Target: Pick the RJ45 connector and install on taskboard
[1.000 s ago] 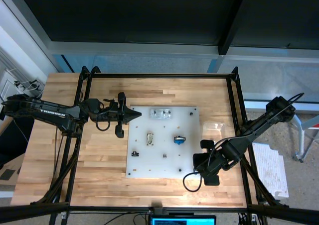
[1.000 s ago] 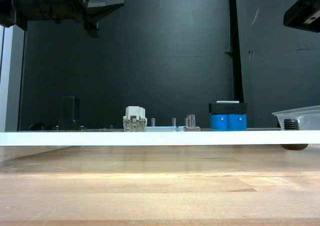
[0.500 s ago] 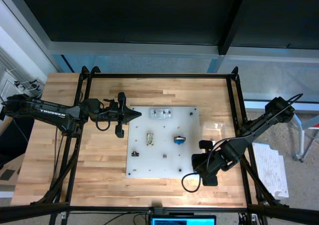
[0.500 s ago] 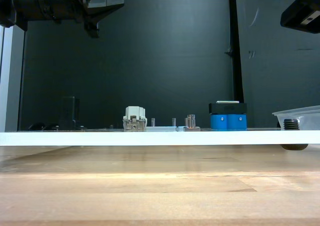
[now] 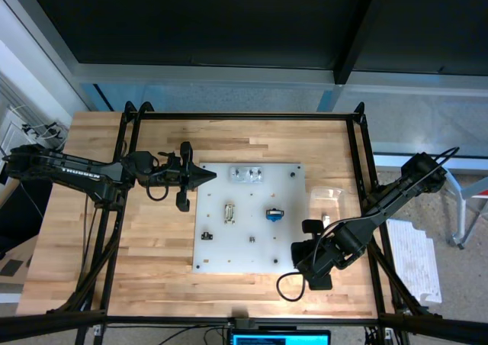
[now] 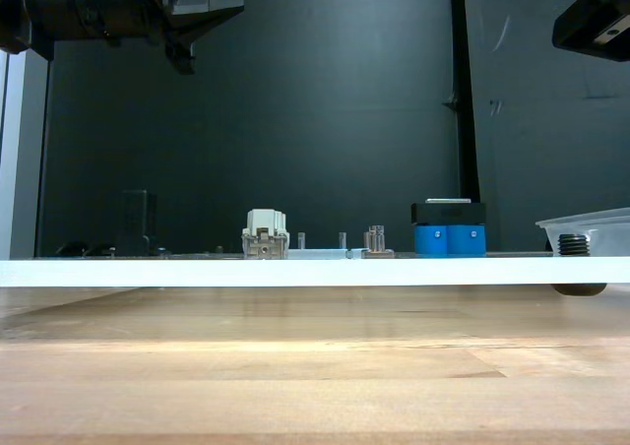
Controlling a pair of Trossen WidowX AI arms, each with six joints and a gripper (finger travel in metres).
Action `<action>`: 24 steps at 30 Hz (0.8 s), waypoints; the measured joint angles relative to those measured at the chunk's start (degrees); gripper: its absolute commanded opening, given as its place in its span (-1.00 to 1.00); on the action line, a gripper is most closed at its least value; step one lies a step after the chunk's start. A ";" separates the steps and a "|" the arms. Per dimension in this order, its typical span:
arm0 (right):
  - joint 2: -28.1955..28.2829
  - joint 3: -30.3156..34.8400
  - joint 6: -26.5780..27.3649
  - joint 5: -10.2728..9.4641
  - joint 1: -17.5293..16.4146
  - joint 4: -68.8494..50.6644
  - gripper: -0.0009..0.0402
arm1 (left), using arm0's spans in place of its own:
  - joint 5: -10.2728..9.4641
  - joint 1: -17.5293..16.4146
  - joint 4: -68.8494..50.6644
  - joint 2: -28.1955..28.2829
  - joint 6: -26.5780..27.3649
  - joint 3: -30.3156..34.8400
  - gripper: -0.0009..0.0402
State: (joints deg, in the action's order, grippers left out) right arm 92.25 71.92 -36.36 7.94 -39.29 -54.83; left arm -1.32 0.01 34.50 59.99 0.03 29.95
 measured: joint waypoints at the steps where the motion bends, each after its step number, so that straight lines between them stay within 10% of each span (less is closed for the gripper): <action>1: 0.04 0.00 -0.02 0.00 -0.07 0.02 -0.96 | 0.00 0.00 0.00 0.00 -0.02 -0.02 -0.96; 24: 1.22 -0.63 0.24 1.05 -0.79 1.31 -0.96 | 0.00 0.00 0.02 0.00 0.00 0.00 -0.96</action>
State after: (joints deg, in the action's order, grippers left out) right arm 93.47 71.29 -36.12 8.99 -40.07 -53.52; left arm -1.32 0.01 34.52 59.99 0.03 29.95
